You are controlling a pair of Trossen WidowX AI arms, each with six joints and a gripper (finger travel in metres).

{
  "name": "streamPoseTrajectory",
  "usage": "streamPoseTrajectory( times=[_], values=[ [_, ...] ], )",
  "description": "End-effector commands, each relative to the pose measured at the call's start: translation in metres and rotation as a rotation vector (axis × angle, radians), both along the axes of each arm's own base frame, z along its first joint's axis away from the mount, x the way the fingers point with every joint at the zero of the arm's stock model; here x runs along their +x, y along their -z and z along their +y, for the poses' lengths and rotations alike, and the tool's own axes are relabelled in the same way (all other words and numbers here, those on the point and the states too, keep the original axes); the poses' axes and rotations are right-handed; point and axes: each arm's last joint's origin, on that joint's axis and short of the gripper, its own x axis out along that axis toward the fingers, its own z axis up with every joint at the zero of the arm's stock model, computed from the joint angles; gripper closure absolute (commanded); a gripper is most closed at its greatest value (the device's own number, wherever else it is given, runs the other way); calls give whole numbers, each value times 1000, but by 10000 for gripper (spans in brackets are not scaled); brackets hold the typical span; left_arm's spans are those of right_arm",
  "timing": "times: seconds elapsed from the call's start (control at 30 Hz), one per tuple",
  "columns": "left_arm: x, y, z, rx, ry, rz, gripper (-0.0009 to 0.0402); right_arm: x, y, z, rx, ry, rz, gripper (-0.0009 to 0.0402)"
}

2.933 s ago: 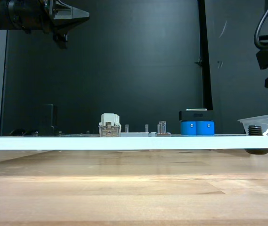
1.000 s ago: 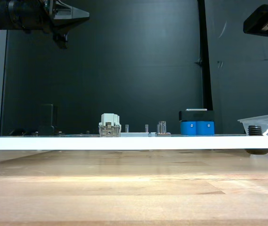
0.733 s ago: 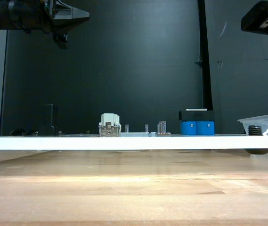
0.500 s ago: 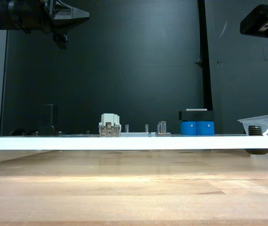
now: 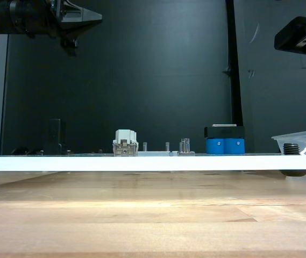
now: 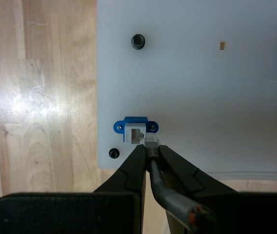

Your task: Pick the RJ45 connector and install on the taskboard

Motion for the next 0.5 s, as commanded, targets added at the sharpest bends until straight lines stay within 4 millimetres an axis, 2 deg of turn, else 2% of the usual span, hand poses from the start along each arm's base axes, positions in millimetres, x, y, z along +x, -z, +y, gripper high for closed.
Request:
streamPoseTrajectory(
  times=[0.03, 0.5],
  values=[
    [0, 0, 0, 0, 0, 0, 393, -1, 3, -1, -10, 2, -1, 393],
    [0, 0, 0, 0, 0, 0, 393, -2, 16, -1, -5, 0, -5, 393]
  ],
)
